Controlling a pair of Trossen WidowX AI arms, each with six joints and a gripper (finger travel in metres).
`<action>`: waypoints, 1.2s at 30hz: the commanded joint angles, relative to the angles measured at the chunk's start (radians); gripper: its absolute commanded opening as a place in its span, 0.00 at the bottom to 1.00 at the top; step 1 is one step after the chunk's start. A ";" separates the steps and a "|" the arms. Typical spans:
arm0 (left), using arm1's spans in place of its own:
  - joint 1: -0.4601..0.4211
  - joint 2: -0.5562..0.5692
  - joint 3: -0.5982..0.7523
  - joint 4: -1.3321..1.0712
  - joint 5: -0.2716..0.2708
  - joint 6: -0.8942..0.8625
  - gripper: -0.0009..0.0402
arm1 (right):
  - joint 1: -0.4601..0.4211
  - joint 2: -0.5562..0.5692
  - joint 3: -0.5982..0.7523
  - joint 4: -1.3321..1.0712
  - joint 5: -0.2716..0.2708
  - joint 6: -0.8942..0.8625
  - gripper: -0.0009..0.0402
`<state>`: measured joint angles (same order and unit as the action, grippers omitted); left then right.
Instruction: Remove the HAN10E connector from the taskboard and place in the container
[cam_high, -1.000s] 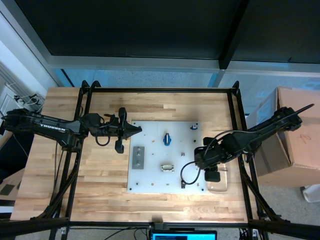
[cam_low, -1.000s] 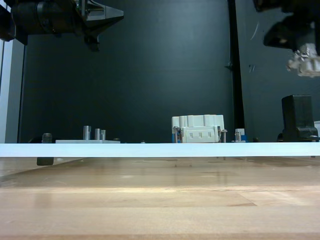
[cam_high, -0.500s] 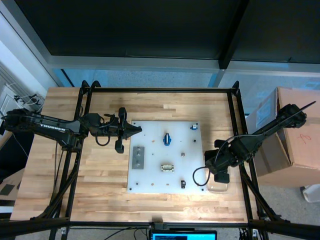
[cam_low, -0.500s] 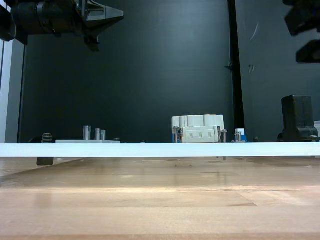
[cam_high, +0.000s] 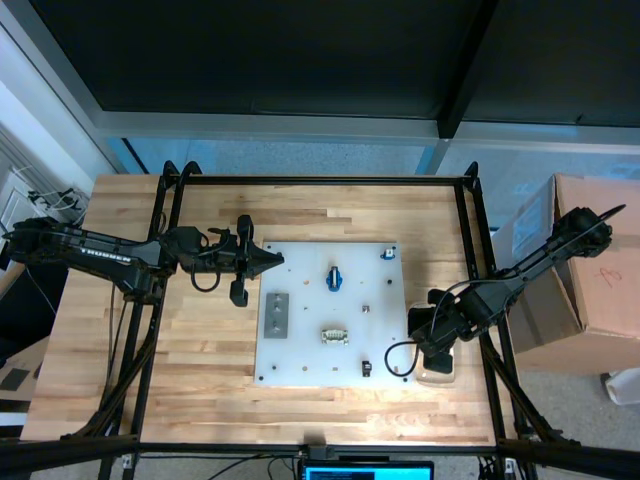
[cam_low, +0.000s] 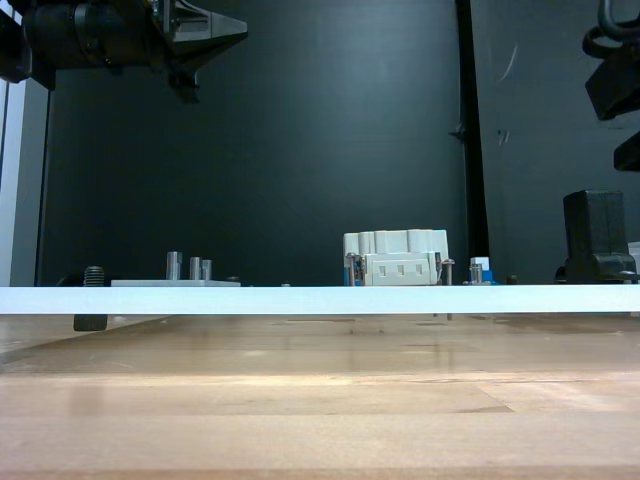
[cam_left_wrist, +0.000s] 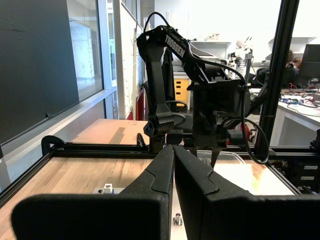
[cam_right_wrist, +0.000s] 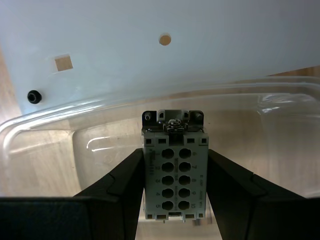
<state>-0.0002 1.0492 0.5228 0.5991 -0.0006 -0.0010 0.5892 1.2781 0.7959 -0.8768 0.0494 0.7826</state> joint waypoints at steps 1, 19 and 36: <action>0.000 0.000 0.000 0.000 0.000 0.000 0.02 | 0.003 0.001 -0.021 0.028 0.000 0.018 0.14; 0.000 0.000 0.000 0.000 0.000 0.000 0.02 | 0.023 0.001 -0.069 0.035 -0.025 0.047 0.14; 0.000 0.000 0.000 0.000 0.000 0.000 0.02 | 0.053 0.001 -0.136 0.030 -0.054 0.127 0.26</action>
<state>-0.0002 1.0492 0.5224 0.5991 -0.0002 -0.0006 0.6399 1.2789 0.6617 -0.8440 -0.0040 0.9081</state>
